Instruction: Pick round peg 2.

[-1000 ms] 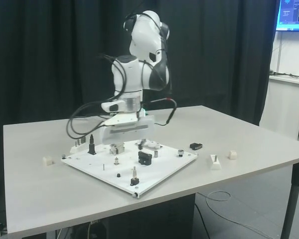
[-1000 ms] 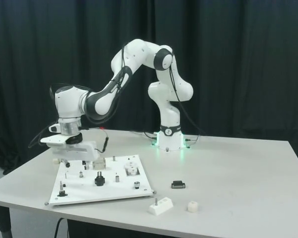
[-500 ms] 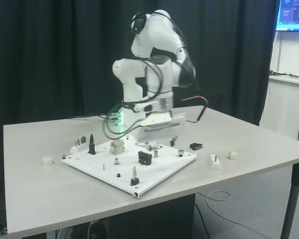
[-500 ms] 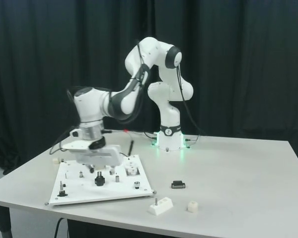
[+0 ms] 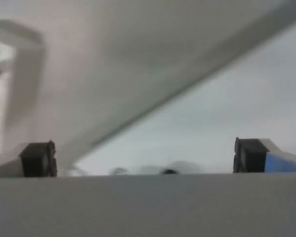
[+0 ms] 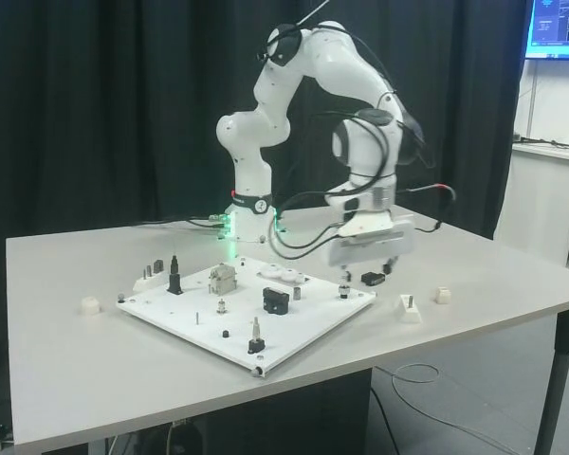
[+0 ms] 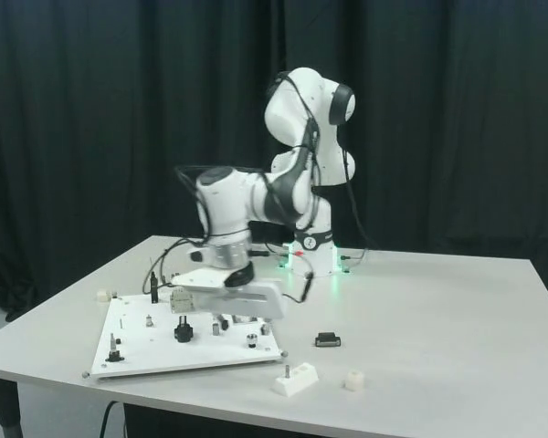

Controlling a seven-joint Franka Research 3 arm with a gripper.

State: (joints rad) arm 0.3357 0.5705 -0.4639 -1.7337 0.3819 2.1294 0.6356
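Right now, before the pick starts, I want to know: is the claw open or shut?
Open. In the wrist view the claw shows its two black fingertips far apart, with nothing between them.

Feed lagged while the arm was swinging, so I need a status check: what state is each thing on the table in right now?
Two-finger gripper: open, holding nothing, above the board's edge.
White arm: bent low over the table.
White square assembly board: flat on the grey table.
White block with a thin upright peg: standing off the board, untouched.
Small white cube: resting on the table.
Small black part: lying on the table beside the board.
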